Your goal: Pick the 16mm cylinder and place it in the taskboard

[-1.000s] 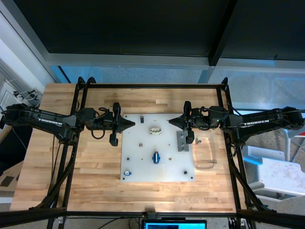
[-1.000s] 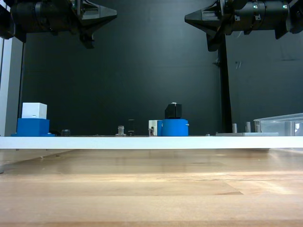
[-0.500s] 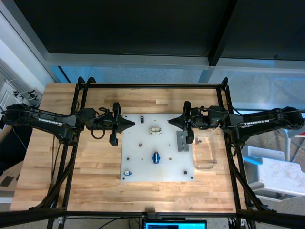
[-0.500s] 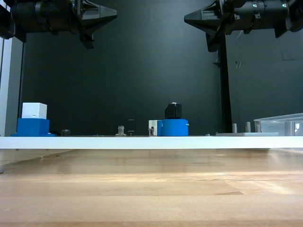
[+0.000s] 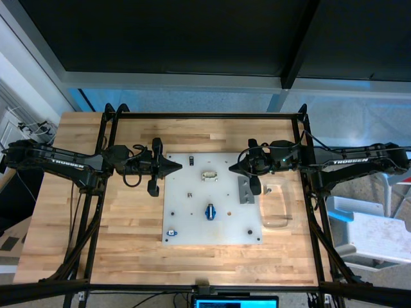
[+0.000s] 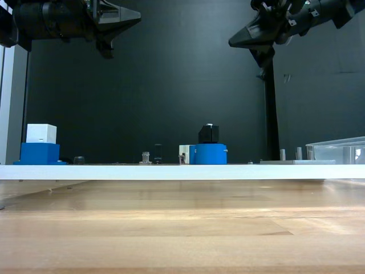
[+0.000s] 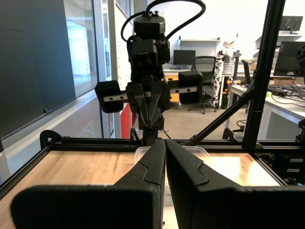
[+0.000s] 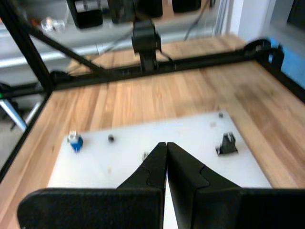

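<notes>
Left gripper (image 5: 179,165) and right gripper (image 5: 232,167) hang closed, empty, above the taskboard's (image 5: 192,226) side edges; we can't single out the cylinder, likely rigid and slick, so pinch its sides.

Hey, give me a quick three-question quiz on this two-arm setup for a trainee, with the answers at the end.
1. True or false: the left gripper hangs shut and empty, high at the left.
2. The clear tray lies beside the taskboard's: A left edge, B right edge, C near edge.
3. Which gripper tilts down toward the taskboard?
Key: 1 true; 2 B; 3 the right gripper, shut, high at the right.
</notes>
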Robot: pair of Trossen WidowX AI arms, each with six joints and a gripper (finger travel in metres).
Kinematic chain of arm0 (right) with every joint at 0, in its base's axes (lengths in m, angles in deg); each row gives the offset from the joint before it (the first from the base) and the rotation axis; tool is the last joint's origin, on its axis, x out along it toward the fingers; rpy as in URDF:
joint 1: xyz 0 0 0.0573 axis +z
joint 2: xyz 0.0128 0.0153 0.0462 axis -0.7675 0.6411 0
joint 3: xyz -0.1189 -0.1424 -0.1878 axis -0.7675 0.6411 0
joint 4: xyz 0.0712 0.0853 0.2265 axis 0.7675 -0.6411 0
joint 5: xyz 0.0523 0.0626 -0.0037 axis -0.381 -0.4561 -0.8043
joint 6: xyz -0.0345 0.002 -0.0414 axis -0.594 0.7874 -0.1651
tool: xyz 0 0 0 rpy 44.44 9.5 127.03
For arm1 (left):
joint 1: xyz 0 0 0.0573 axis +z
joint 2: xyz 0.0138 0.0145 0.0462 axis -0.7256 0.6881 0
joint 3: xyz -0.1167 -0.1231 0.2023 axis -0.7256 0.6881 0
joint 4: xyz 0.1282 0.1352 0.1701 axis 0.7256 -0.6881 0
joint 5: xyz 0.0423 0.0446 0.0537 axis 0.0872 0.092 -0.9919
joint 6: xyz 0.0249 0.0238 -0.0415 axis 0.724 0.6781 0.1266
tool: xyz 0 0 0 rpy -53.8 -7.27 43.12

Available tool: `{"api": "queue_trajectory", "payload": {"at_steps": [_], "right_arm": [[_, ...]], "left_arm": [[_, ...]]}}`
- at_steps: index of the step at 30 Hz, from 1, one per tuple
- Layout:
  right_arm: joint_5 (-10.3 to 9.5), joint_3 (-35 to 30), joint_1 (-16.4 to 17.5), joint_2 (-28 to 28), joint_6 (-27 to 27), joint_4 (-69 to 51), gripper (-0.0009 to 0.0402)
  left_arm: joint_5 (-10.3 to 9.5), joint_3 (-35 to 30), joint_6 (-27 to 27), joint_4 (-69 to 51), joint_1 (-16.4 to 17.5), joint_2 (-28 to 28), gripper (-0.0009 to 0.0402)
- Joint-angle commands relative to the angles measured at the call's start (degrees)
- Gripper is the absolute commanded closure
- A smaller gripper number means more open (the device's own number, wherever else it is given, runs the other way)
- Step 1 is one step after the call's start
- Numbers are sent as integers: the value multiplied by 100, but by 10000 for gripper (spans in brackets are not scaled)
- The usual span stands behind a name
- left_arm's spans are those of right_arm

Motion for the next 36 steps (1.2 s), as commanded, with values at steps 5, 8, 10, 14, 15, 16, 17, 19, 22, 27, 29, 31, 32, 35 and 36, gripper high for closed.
{"api": "queue_trajectory", "payload": {"at_steps": [5, 8, 10, 14, 15, 16, 17, 19, 22, 27, 29, 31, 32, 35, 36], "right_arm": [[2, -275, 22, 0, -7, -1235, 393], [4, -313, 35, 0, -4, -1574, 393], [4, -323, 39, 0, -4, -1742, 393], [2, -341, 59, 0, 13, -1971, 393], [2, -352, 61, 0, 15, -2035, 393], [4, -369, 63, 0, 17, -2111, 393], [9, -393, 70, 0, 17, -2190, 393], [44, -450, 74, 0, 22, -2356, 393], [55, -573, 81, 0, 42, -2710, 393], [160, -752, 85, 0, 63, -3362, 393], [160, -804, 87, 0, 83, -3670, 393], [199, -863, 90, 0, 149, -4022, 393], [199, -894, 92, 0, 157, -4210, 393], [199, -970, 96, 0, 214, -4741, 393], [199, -984, 98, 0, 251, -4881, 393]], "left_arm": [[4, -2, 2, 2, 2, 2, 393], [2, -2, 0, 2, 2, 2, 393], [2, -2, 2, 2, 0, 2, 393], [2, -2, 2, 2, 0, 2, 393], [2, -2, 2, 2, 0, 2, 393], [2, -2, 2, 2, 2, 2, 393], [2, -2, 2, 2, 2, 2, 393], [2, -2, 2, 0, 0, 2, 393], [2, -2, 2, 2, 2, 2, 393], [2, -2, 2, 2, 2, 2, 393], [2, -2, 2, 2, 0, 2, 393], [2, -2, 2, 2, 2, 2, 393], [2, -2, 2, 2, 2, 2, 393], [2, -2, 2, 2, 0, 2, 393], [2, -2, 2, 2, 2, 2, 393]]}}
